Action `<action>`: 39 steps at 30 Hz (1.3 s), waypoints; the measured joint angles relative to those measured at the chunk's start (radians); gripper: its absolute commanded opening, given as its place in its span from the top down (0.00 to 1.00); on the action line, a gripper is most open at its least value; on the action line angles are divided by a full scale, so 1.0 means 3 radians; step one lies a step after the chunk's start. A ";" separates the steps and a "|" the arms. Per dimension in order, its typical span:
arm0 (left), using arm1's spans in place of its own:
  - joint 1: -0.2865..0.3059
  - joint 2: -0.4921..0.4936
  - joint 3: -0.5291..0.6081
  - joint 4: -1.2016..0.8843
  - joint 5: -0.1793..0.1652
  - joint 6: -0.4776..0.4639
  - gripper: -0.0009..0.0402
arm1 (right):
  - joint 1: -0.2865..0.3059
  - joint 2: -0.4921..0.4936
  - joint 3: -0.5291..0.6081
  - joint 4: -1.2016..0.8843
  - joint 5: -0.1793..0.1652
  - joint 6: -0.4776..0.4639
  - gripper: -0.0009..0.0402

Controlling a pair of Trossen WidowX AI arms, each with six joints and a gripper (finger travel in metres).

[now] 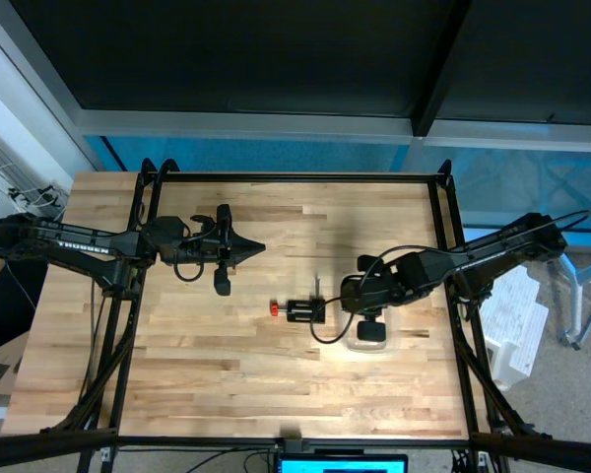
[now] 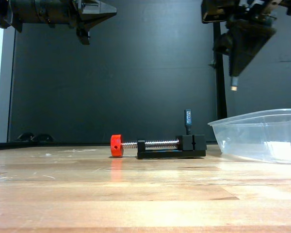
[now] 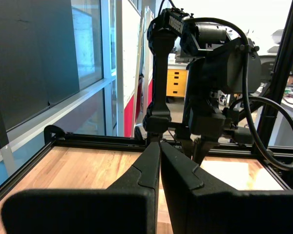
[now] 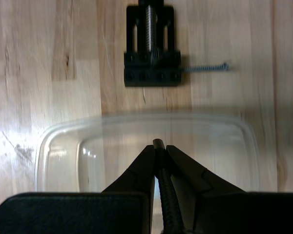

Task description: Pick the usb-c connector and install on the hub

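1. The right gripper [image 4: 159, 149] is held above the clear tray [image 4: 45, 146], its fingers pointed down at the tray's floor and well clear of it.
2. The right gripper's fingers [image 4: 147, 155] are drawn in tight on a thin dark piece, taken to be the usb-c connector [image 4: 158, 143], which is pinched between them with its rounded end just past the fingertips.
3. In the low view a short stub with a pale end [image 2: 234, 88] is seen below the same fingertips, high over the tray's rim [image 2: 252, 115].
4. The hub [image 4: 152, 68] is found on the table [image 1: 227, 365] ahead of the right fingertips, just beyond the tray's far wall and apart from it.
5. The hub's red knob [image 2: 116, 145] is carried at the end turned away from the right fingers, and a thin rod [image 2: 187, 120] is seen standing up from the block end nearer to them.
6. Nothing is seated on the hub by the fingers; the connector is kept in the air, well apart from it.
7. The left gripper [image 1: 257, 247] is held high over the table, level, its tips pointed toward the right arm.
8. The left gripper's fingers [image 3: 147, 168] are pressed together with nothing between them, and the hub is well below and beyond their tips.
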State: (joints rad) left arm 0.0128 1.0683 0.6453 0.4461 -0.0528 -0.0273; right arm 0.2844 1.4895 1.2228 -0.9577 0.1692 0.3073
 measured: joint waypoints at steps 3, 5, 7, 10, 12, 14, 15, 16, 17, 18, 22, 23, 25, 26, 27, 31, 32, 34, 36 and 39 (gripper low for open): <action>0.0000 0.0000 -0.0001 -0.0004 0.0000 0.0001 0.98 | -0.0039 0.0118 0.0142 0.0003 0.0000 -0.0051 0.98; 0.0000 0.0000 -0.0001 0.0001 0.0000 0.0001 0.98 | -0.0061 0.0205 0.0235 0.0004 -0.0006 -0.0120 0.98; 0.0000 0.0000 -0.0001 -0.0003 0.0000 0.0000 0.98 | -0.0081 0.0303 0.0338 -0.0009 -0.0011 -0.0174 0.98; 0.0000 0.0000 0.0000 -0.0001 0.0000 0.0000 0.98 | -0.0125 0.0470 0.0519 -0.0048 -0.0013 -0.0184 0.97; 0.0000 0.0000 -0.0001 -0.0001 0.0000 0.0001 0.98 | -0.0153 0.0585 0.0637 -0.0060 -0.0014 -0.0187 0.97; 0.0000 0.0000 0.0000 -0.0004 0.0000 0.0001 0.98 | -0.0169 0.0692 0.0746 -0.0058 -0.0014 -0.0198 0.97; 0.0000 0.0000 -0.0001 -0.0003 0.0000 0.0001 0.98 | -0.0177 0.0744 0.0796 -0.0062 -0.0014 -0.0206 0.97; 0.0000 0.0000 0.0000 -0.0001 0.0000 0.0000 0.98 | -0.0181 0.0799 0.0843 -0.0066 -0.0013 -0.0215 0.98; 0.0000 0.0000 -0.0001 -0.0001 0.0000 0.0001 0.98 | -0.0186 0.0847 0.0886 -0.0064 -0.0014 -0.0226 0.97; 0.0000 0.0000 -0.0001 -0.0001 0.0000 0.0000 0.98 | -0.0189 0.0889 0.0921 -0.0061 -0.0014 -0.0237 0.97; 0.0000 0.0000 -0.0001 -0.0001 0.0000 0.0001 0.98 | -0.0202 0.1015 0.0993 -0.0061 -0.0079 -0.0248 0.97; 0.0000 0.0000 -0.0001 -0.0001 0.0000 0.0001 0.98 | -0.0205 0.1035 0.0994 -0.0058 -0.0100 -0.0261 0.97; 0.0000 0.0000 -0.0001 -0.0003 0.0000 0.0000 0.98 | -0.0207 0.1059 0.0996 -0.0062 -0.0112 -0.0282 0.97; 0.0000 0.0000 0.0000 -0.0003 0.0000 0.0000 0.98 | -0.0207 0.1066 0.0994 -0.0062 -0.0113 -0.0291 0.98; 0.0000 0.0000 -0.0001 -0.0001 0.0000 0.0000 0.98 | -0.0211 0.1067 0.0989 -0.0062 -0.0113 -0.0301 0.98; 0.0000 0.0000 -0.0001 -0.0003 0.0000 0.0001 0.98 | -0.0226 0.1067 0.0977 -0.0084 -0.0104 -0.0390 0.98; 0.0000 0.0000 -0.0001 -0.0003 0.0000 0.0001 0.98 | -0.0230 0.1067 0.0975 -0.0084 -0.0104 -0.0398 0.98; 0.0000 0.0000 -0.0001 -0.0001 0.0000 0.0000 0.98 | -0.0239 0.1067 0.0973 -0.0085 -0.0104 -0.0409 0.98; 0.0000 0.0000 -0.0001 -0.0003 0.0000 0.0001 0.98 | -0.0244 0.1067 0.0971 -0.0085 -0.0103 -0.0439 0.98; 0.0000 0.0000 -0.0001 -0.0001 0.0000 0.0000 0.98 | -0.0245 0.1095 0.0965 -0.0086 -0.0103 -0.0446 0.98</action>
State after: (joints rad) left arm 0.0128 1.0683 0.6449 0.4458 -0.0528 -0.0273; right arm 0.2108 1.8179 1.5124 -0.9836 0.1383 0.1734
